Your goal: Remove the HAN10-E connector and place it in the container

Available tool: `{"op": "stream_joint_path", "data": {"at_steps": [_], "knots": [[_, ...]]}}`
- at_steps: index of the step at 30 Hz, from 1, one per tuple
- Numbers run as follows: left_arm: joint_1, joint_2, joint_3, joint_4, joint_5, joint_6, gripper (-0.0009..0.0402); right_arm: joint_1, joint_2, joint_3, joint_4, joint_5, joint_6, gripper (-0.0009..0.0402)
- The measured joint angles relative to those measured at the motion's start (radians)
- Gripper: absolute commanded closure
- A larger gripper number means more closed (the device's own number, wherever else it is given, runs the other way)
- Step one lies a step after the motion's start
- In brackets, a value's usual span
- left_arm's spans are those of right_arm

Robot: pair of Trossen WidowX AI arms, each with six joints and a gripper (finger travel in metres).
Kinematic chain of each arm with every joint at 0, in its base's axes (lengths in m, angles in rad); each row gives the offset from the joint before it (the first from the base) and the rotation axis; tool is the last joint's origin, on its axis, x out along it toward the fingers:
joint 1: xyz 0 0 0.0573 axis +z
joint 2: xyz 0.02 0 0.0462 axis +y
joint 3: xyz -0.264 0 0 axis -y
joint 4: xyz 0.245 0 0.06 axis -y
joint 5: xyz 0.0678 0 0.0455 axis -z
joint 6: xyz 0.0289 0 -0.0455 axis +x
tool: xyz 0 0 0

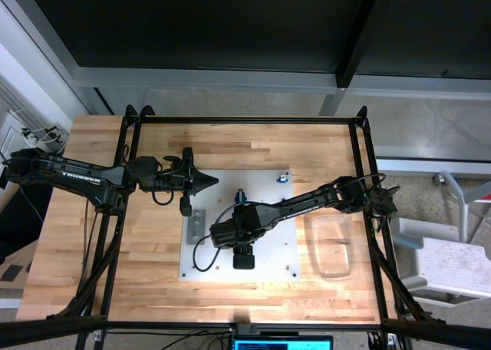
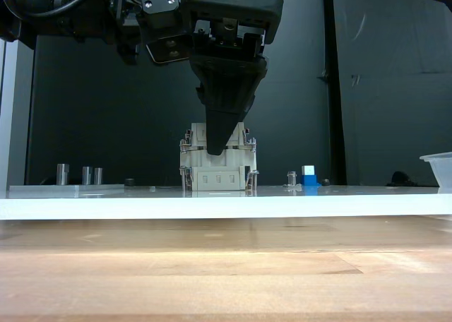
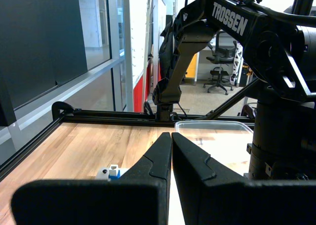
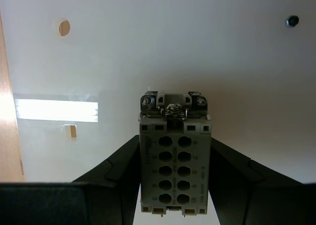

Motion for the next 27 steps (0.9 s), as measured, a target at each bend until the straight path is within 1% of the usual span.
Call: {"op": "stream_joint_path", "data": {"at_steps": [6, 14, 16, 19, 25, 27], "knots": [[0.000, 0.000, 0.000, 0.000, 0.000, 0.000, 0.0393, 0.000, -0.004, 0.000, -0.002, -0.003, -0.010, 0.0387], [0.000, 0.000, 0.000, 0.000, 0.000, 0.000, 0.0393, 0.001, -0.027, 0.000, -0.006, -0.006, -0.013, 0.0389], [0.000, 0.000, 0.000, 0.000, 0.000, 0.000, 0.0393, 0.002, -0.035, 0.000, -0.004, -0.019, -0.014, 0.0389], [0.000, 0.000, 0.000, 0.000, 0.000, 0.000, 0.0393, 0.005, -0.047, 0.001, -0.007, -0.019, -0.014, 0.0389], [0.000, 0.000, 0.000, 0.000, 0.000, 0.000, 0.0393, 0.005, -0.091, 0.002, -0.017, -0.003, -0.014, 0.0389], [0.000, 0.000, 0.000, 0.000, 0.000, 0.000, 0.0393, 0.007, -0.107, 0.002, -0.029, -0.003, -0.014, 0.0389]]}}
